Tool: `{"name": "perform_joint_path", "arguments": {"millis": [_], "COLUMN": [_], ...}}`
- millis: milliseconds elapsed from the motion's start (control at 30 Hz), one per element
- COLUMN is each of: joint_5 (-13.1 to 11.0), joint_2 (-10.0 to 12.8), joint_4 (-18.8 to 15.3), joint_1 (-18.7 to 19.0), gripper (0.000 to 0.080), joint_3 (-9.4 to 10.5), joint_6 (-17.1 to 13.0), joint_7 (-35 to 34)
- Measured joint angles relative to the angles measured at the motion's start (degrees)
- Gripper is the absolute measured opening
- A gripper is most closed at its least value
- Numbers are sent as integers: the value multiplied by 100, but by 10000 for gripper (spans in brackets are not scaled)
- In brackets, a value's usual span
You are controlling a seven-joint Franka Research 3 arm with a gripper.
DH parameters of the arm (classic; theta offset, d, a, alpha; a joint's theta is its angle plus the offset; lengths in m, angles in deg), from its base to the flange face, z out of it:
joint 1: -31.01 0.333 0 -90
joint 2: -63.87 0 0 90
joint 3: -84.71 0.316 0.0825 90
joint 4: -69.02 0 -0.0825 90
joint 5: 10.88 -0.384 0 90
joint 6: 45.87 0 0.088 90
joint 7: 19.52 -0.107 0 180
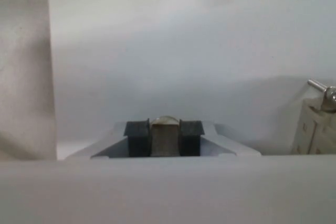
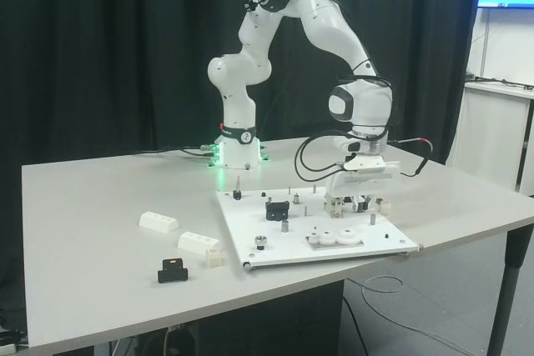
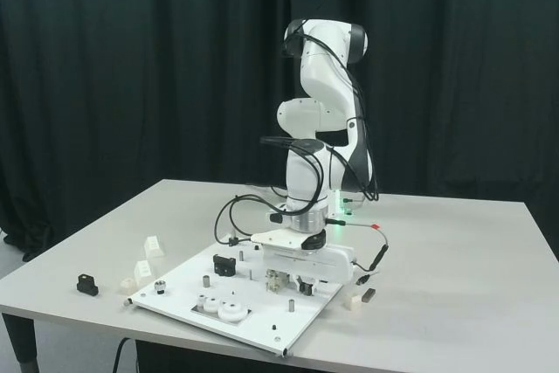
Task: Remove square peg 3.
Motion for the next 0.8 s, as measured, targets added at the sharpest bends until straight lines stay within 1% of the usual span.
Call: {"name": "perform_joint_path", "arguments": {"millis": [300,800], "joint_5": [0,8], "joint_2": [0,-13], "joint_4": [28,270], "joint_1": [-2,-31], "gripper": [116,114], "joint_3": [-5,-22], "joint_6": [63,555], "joint_7": [39,66]}}
